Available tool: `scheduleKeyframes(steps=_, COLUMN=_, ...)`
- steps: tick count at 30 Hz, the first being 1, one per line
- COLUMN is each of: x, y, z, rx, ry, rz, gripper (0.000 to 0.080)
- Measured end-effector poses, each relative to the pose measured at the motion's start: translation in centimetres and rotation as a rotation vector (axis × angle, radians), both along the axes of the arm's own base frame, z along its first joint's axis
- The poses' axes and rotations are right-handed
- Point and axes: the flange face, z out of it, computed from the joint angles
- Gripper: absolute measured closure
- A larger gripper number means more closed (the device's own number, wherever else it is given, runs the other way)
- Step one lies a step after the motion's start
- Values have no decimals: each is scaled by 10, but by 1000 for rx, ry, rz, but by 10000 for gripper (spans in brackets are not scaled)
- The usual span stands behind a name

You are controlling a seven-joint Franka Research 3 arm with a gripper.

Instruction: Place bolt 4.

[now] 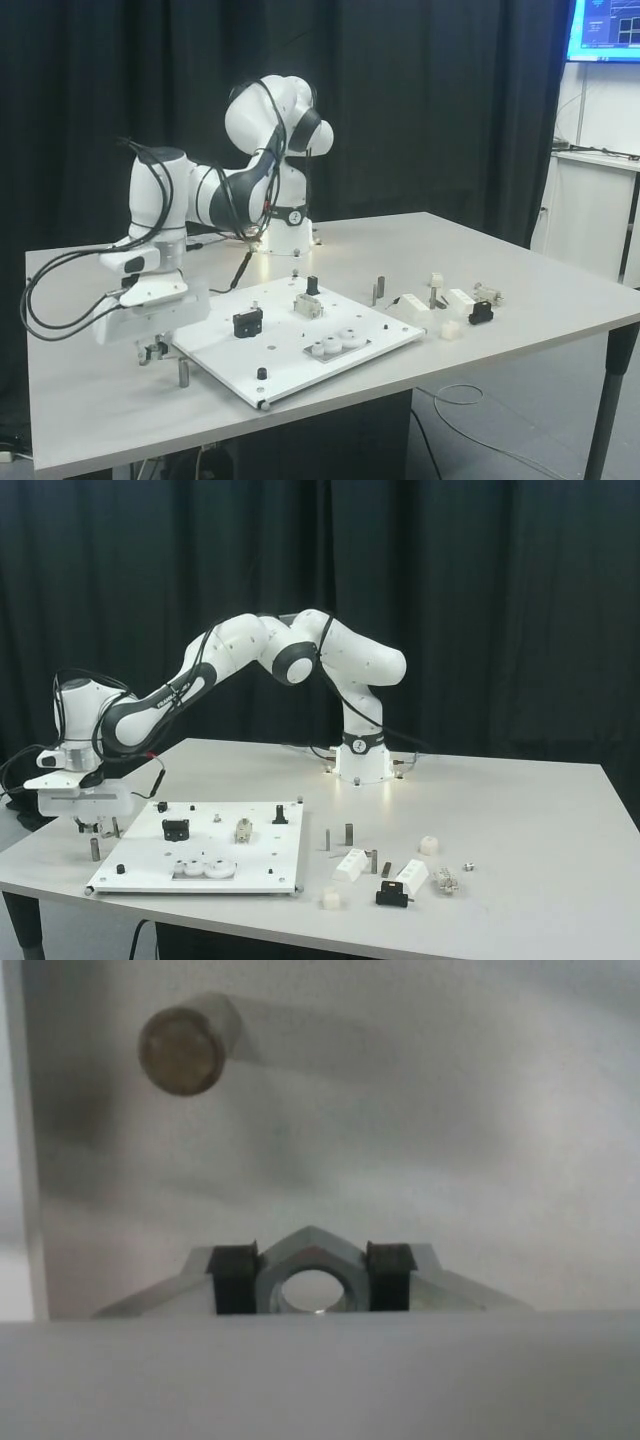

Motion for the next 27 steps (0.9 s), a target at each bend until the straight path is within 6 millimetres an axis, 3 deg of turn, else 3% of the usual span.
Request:
scheduleKeyframes(steps=18, x=1, y=2, z=-30, rx=-10, ry=1, rz=15, gripper=574)
scheduleKeyframes(steps=19, x=1, y=2, z=-30, rx=-11, ry=0, rz=15, gripper=411)
scheduleKeyframes(steps=24, x=1, y=1, z=-29, rx=-13, ry=-2, rz=10, gripper=411)
scheduleKeyframes(steps=25, x=1, y=1, z=-28, rx=-14, ry=-3, rz=10, gripper=119)
scheduleKeyframes(steps=27, x=2, y=1, z=-25, rx=-15, ry=-7, rz=9, gripper=119)
